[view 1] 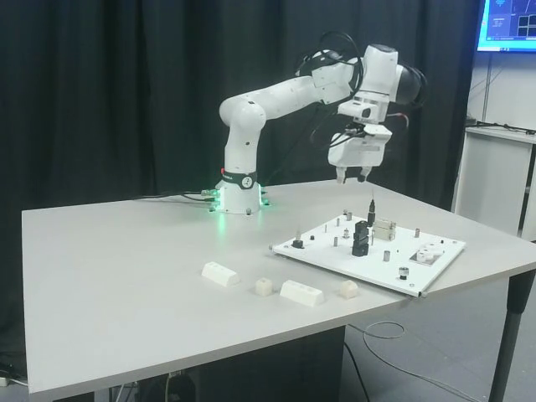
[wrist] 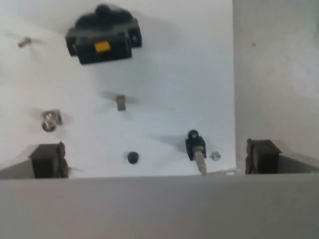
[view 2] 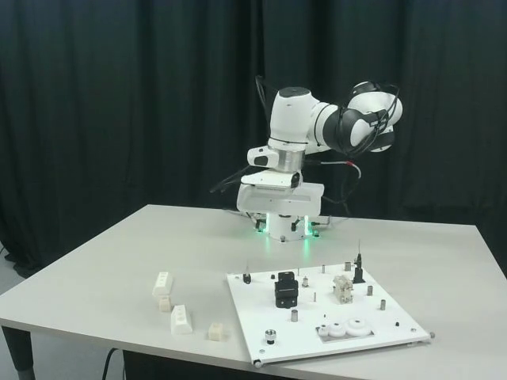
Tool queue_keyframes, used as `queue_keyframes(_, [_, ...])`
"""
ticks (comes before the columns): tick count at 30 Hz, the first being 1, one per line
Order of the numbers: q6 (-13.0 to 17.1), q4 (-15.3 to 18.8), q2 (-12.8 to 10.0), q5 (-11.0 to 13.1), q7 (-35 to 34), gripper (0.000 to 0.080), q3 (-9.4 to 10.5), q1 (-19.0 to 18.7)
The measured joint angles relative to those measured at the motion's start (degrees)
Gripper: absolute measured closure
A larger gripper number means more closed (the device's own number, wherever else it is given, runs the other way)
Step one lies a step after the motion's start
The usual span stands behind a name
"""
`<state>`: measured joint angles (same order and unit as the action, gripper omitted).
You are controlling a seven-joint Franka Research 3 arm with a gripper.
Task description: Remove Ethernet.
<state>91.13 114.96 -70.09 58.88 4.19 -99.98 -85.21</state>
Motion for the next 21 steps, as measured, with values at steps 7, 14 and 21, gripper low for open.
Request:
queue_keyframes(7, [1.01,2.91,0.00,-0.29,4.90,0.0003,0.04,0.06])
queue_keyframes(14, [3.49,7.07,0.01,0.12,11.63,0.0003,0.80,0.09])
queue_keyframes(21, [6.29,11.12,0.02,2.92,16.72,0.0003,1.89,0.01])
